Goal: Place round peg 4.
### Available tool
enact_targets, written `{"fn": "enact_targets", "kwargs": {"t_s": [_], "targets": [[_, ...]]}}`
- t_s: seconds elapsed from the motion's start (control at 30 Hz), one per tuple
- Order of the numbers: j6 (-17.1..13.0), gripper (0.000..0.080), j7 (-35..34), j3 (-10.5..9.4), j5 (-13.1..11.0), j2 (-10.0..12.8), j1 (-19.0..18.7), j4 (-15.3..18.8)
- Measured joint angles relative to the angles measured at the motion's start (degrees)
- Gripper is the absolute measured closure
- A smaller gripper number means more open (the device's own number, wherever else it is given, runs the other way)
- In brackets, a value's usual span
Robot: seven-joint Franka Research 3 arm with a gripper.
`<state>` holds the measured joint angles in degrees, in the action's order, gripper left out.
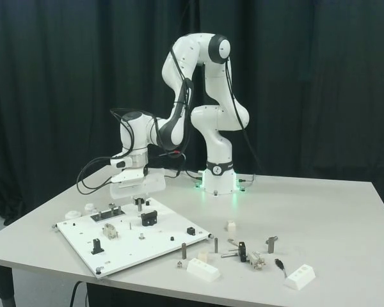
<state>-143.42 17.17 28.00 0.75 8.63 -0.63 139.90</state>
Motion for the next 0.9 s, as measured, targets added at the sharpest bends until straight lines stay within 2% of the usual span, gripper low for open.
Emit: {"fn": "enact_targets", "kwargs": {"t_s": [0.9], "targets": [[0.2,0.0657,0.0,0.28,0.0,-0.5,0.0,-0.4]]}}
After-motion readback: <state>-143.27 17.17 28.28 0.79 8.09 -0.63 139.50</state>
